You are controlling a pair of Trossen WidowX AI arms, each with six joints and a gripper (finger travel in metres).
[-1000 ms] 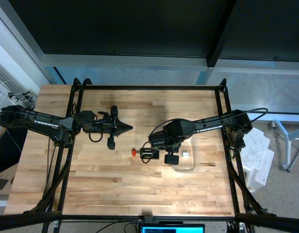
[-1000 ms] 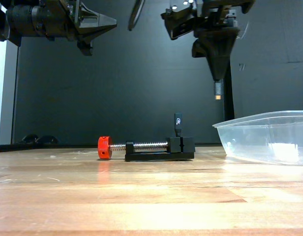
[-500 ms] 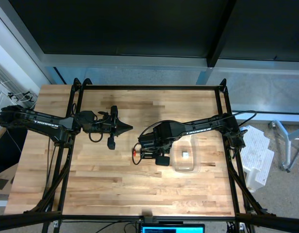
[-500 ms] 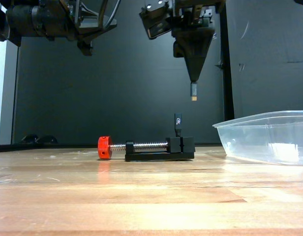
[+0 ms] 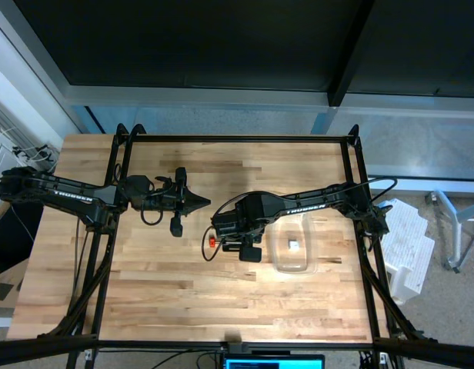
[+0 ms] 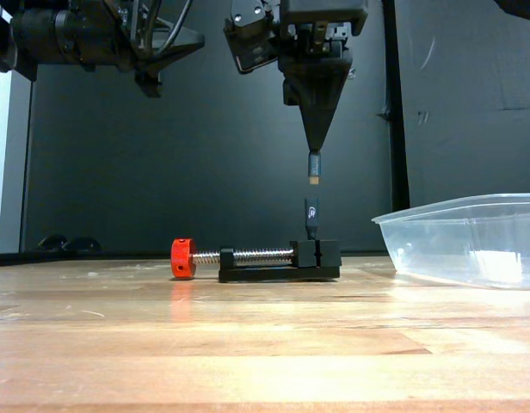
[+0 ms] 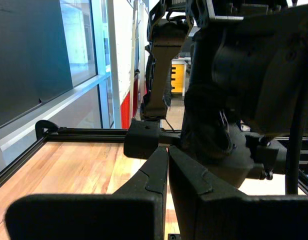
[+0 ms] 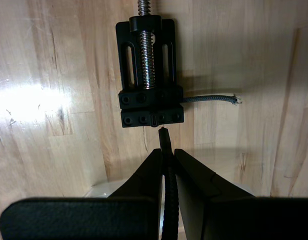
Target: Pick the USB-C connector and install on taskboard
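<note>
Over the near-middle of the table (image 6: 248,344), the right gripper (image 6: 315,144) is clamped tight on the top end of the USB-C connector (image 6: 314,168). The connector hangs straight down from the fingertips with its tip free, just above the taskboard (image 6: 278,261) pin (image 6: 311,215) and not touching it. By its looks the connector is light, stiff, thin and probably slick, so a pinch high on the body with the mating end clear seems right, though it could twist in the grip if pushed in off-line. Further back, the left gripper (image 5: 200,202) is parked in the air, fingers pressed together on nothing.
</note>
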